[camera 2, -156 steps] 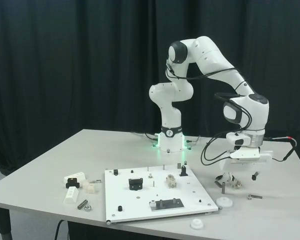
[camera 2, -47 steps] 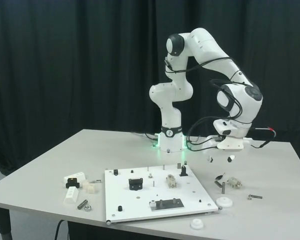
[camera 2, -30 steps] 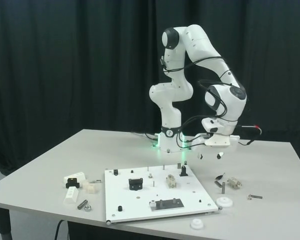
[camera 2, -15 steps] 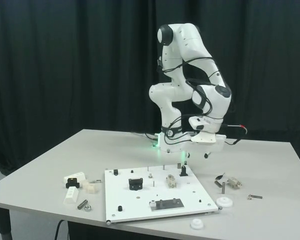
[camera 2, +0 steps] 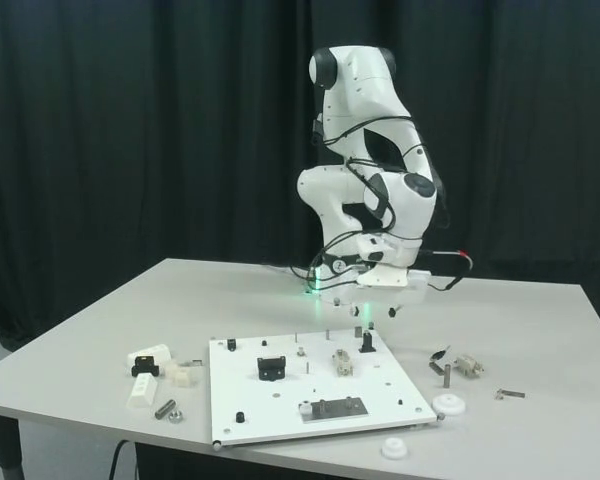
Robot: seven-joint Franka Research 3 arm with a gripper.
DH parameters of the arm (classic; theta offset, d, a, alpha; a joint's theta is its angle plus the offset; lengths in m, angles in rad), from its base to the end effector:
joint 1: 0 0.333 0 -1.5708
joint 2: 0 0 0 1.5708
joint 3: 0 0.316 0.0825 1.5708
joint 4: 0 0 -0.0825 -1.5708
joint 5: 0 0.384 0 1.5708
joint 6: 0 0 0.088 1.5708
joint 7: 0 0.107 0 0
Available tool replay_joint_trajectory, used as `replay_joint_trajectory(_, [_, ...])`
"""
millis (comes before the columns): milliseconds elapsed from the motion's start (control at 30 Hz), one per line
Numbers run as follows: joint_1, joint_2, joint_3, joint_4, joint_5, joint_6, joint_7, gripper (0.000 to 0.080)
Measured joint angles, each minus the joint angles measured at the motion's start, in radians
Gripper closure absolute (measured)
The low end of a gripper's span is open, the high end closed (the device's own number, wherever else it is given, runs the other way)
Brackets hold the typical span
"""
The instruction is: Remove square peg 4.
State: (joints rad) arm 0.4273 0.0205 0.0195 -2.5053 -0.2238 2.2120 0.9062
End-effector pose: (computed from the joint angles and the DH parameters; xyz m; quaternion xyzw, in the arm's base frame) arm 0.3905 0.1790 0.2530 0.9740 -0.1456 -0.0724 0.1578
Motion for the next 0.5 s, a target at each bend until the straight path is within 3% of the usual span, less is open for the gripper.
replay_joint_trajectory(267, [-0.049, 0.002, 0.0, -0.019, 0.006, 0.0, -0.056, 0.0003])
replay_joint_trajectory(500, [-0.091, 0.013, 0.0, -0.027, 0.039, 0.004, -0.119, 0.0003])
